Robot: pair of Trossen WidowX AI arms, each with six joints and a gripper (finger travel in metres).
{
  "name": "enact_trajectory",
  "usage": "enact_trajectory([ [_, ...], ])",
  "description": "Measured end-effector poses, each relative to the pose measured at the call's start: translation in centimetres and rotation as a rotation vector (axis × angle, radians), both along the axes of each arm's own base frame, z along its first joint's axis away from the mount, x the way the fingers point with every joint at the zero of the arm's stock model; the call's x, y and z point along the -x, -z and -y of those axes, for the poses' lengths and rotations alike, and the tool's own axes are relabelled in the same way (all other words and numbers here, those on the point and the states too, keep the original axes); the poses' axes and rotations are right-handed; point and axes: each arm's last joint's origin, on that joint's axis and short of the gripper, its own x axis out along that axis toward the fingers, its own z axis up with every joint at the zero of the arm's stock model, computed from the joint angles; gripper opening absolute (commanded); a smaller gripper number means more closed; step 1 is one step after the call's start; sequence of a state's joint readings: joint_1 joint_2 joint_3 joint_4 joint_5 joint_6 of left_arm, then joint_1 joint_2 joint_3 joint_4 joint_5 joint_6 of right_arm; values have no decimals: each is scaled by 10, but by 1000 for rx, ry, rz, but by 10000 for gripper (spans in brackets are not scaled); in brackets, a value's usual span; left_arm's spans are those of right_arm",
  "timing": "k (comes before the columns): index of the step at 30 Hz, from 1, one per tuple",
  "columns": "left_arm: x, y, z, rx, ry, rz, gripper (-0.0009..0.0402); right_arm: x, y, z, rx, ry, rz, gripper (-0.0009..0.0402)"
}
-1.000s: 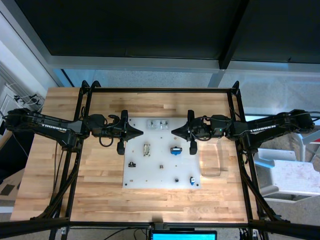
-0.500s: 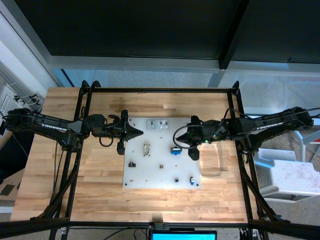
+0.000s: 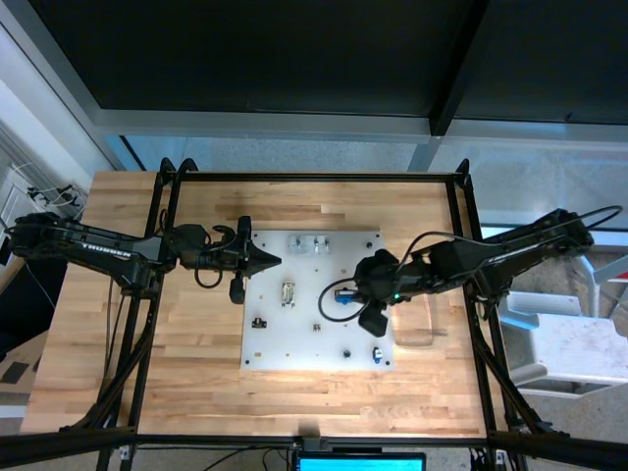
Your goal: Unfasten the M12 fastener and place in the container
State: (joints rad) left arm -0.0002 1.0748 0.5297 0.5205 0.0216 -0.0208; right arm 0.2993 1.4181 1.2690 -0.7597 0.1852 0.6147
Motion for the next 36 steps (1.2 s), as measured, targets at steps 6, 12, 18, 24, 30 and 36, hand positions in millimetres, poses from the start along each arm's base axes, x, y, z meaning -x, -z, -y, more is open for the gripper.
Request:
enact_trajectory([
  [6,0,0,0,0,0,0,0,-20,-2,-19,-28,56,-154,0],
  [12,0,0,0,0,0,1,0,-43,6,-36,-80,104,-301,0],
  [18,0,0,0,0,0,0,0,-61,20,-53,-124,127,-395,0],
  [24,0,0,0,0,0,1,0,-75,37,-64,-134,154,-442,0],
  [30,0,0,0,0,0,0,0,-83,57,-73,-132,149,-497,13],
  [36,0,0,0,0,0,0,0,-87,70,-78,-130,152,-534,84],
])
